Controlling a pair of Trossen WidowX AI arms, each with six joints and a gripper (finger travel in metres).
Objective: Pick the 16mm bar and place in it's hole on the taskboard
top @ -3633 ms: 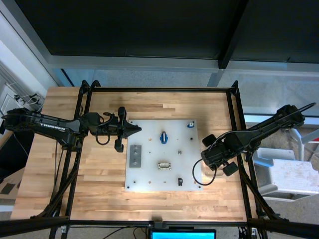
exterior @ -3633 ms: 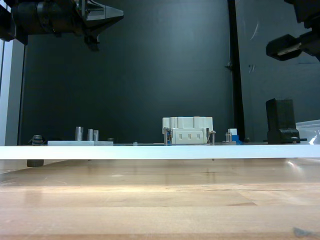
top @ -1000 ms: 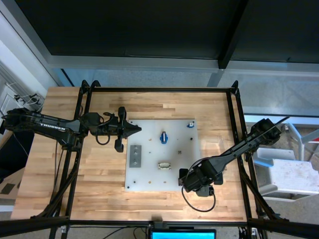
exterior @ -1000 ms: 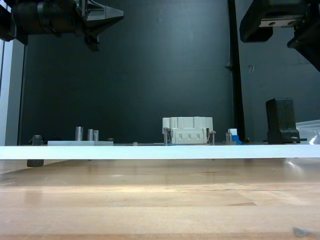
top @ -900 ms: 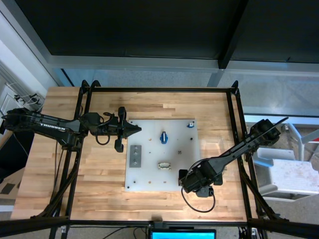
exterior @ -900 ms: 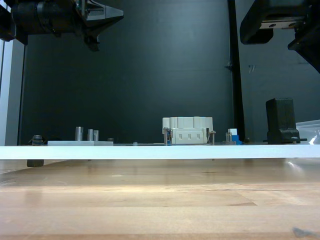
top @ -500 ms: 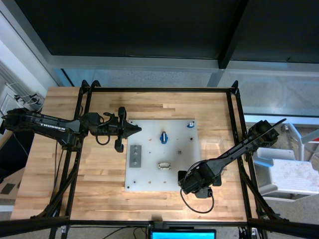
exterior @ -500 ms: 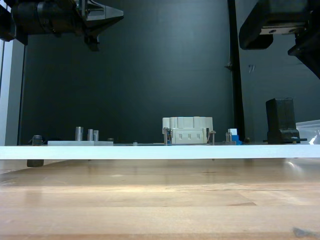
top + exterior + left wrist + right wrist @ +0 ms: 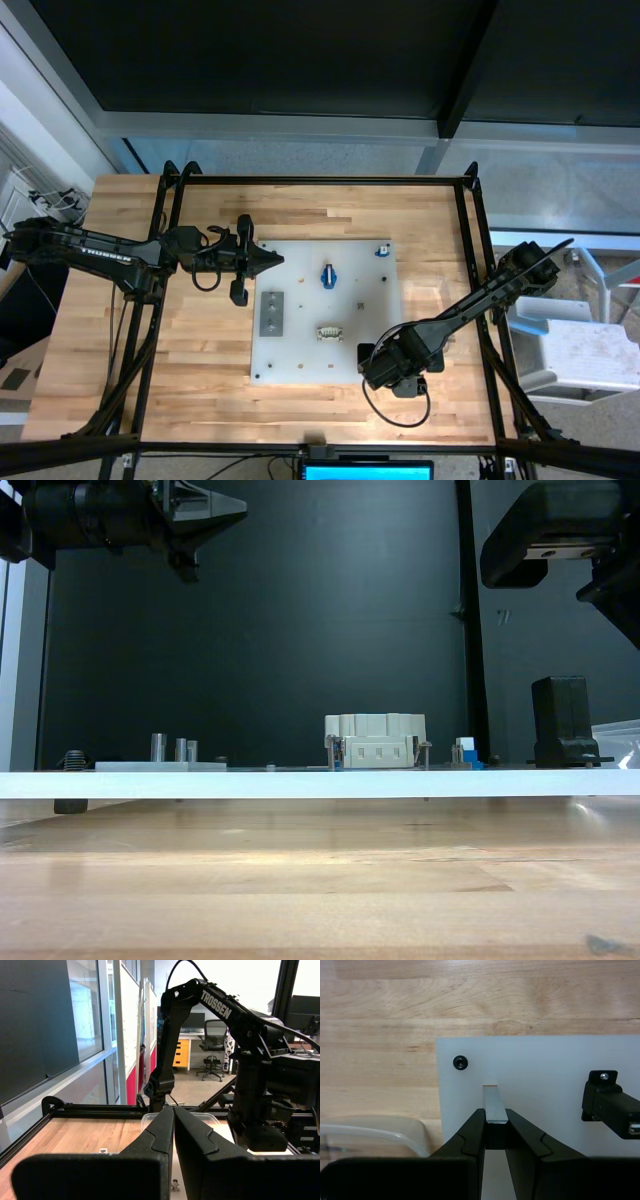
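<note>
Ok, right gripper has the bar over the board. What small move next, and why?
Probably carry it left toward the grey block, staying high. The right gripper holds the 16mm bar above the taskboard, at its near right corner, clear of any seat; the block, likely its seat, lies across the board. The left gripper hangs shut over the far left edge.

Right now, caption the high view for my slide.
Left end effector, shut, hovers over the taskboard's far-left corner; right end effector holds the 16mm bar above its near-right corner.
</note>
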